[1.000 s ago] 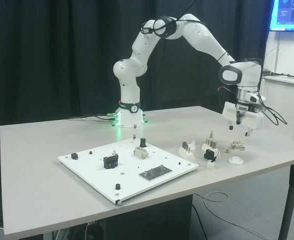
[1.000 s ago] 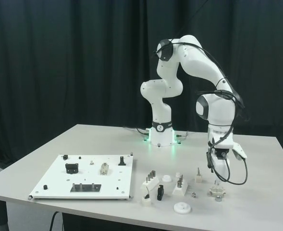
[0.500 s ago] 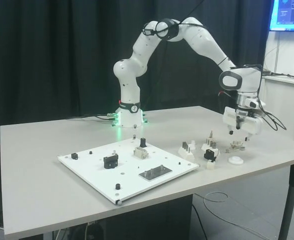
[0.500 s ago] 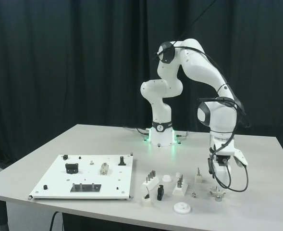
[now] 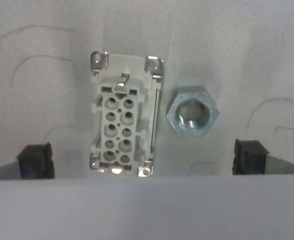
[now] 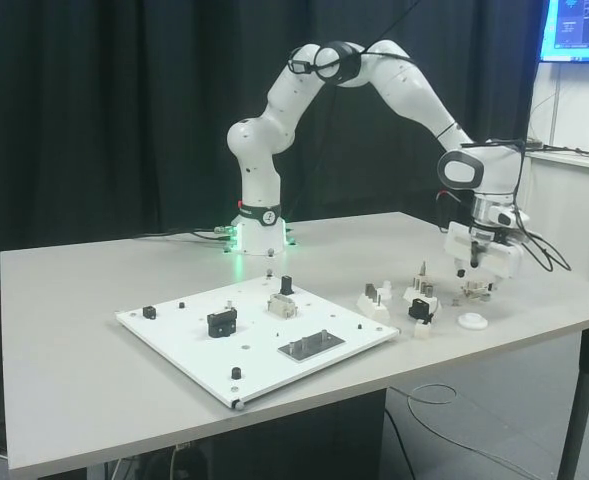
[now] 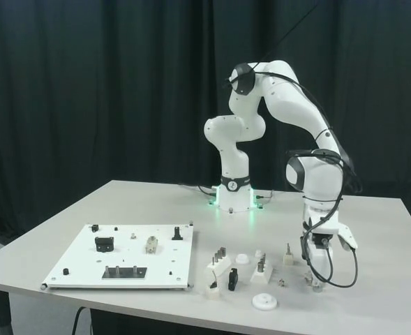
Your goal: Pick waterproof.
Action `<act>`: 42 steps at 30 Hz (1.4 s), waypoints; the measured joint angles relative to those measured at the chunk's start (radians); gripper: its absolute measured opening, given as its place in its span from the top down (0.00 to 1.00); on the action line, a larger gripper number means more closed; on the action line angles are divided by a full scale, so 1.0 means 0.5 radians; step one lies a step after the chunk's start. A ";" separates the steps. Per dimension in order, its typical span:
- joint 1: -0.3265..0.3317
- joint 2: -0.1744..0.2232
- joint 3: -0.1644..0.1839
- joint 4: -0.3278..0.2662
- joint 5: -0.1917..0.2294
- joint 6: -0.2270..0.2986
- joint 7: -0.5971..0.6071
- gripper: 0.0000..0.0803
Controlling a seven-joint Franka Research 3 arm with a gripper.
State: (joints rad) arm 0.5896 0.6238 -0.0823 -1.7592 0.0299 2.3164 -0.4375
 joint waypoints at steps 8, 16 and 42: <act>0.000 0.030 -0.002 0.000 0.000 0.029 0.001 0.00; 0.003 0.049 -0.002 0.000 -0.005 0.039 0.001 0.15; 0.018 -0.224 -0.028 0.017 -0.010 -0.245 0.027 0.74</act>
State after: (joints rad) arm 0.5984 0.5117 -0.0962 -1.7506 0.0250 2.1938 -0.4240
